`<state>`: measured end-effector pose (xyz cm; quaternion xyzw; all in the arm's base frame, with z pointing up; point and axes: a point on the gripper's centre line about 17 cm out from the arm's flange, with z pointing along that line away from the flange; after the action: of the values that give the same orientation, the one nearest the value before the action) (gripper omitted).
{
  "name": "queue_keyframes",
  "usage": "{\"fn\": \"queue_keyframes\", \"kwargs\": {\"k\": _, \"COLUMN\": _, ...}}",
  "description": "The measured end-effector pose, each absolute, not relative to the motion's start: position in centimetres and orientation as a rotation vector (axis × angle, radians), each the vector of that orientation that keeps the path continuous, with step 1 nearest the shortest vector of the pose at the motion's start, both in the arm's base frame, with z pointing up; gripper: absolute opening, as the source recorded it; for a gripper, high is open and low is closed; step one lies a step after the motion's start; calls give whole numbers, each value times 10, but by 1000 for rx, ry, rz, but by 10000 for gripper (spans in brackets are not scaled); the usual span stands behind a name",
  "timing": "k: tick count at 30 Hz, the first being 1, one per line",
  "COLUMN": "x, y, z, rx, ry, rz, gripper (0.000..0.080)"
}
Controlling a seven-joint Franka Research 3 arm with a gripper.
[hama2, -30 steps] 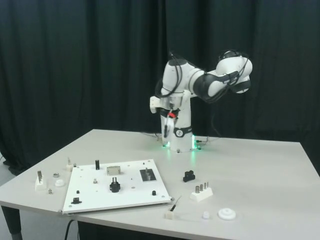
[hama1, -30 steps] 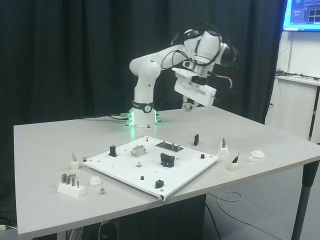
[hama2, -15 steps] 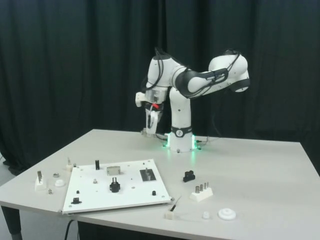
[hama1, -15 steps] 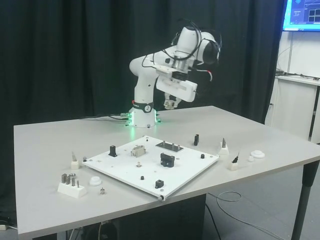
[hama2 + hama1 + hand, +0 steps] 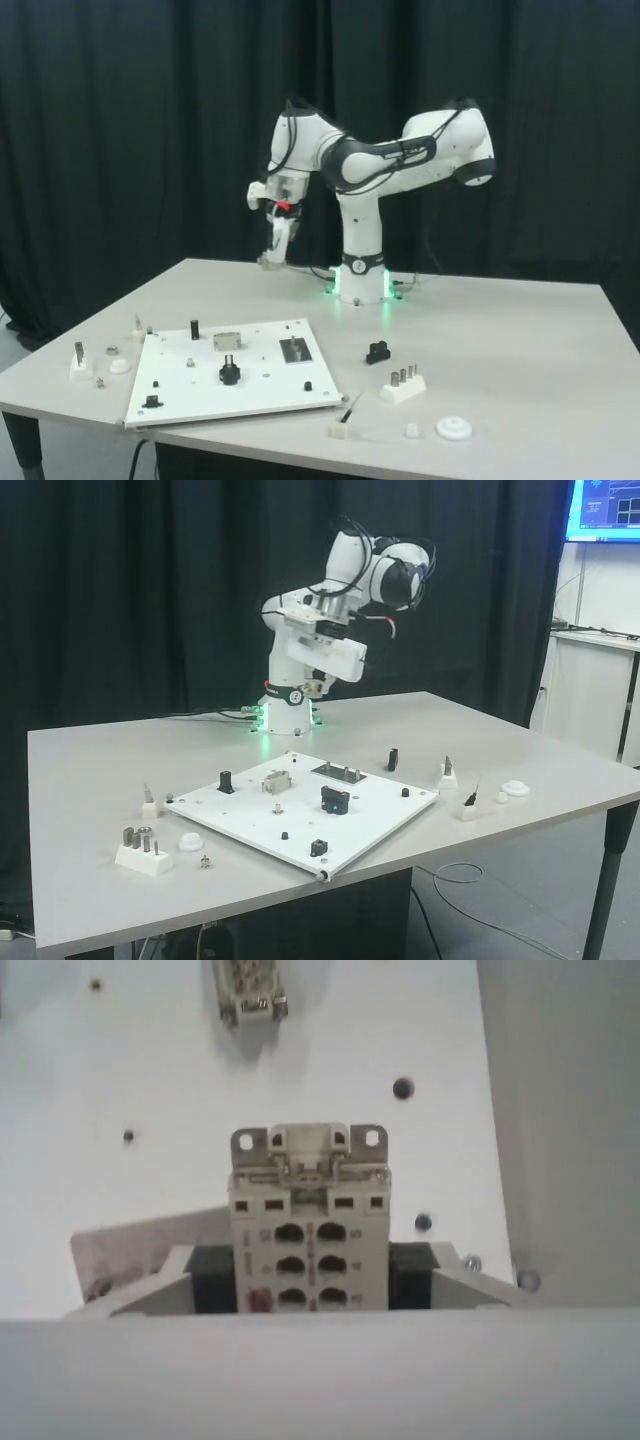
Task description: Insert waterproof.
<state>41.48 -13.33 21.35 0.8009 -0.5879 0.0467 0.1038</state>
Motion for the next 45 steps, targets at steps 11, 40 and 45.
{"fn": "queue_keyframes", "kwargs": {"k": 11, "x": 415, "y": -169, "z": 207, "rx": 2401, "ry": -1741, "rz": 148, "gripper": 311}}
{"fn": "queue_keyframes", "kwargs": {"k": 40, "x": 426, "y": -222, "z": 147, "rx": 2480, "ry": -1747, "rz": 110, "gripper": 311}}
{"fn": "queue_keyframes", "kwargs": {"k": 45, "x": 431, "y": -228, "z": 136, "rx": 2489, "ry": -1742, "rz": 106, "gripper": 311}}
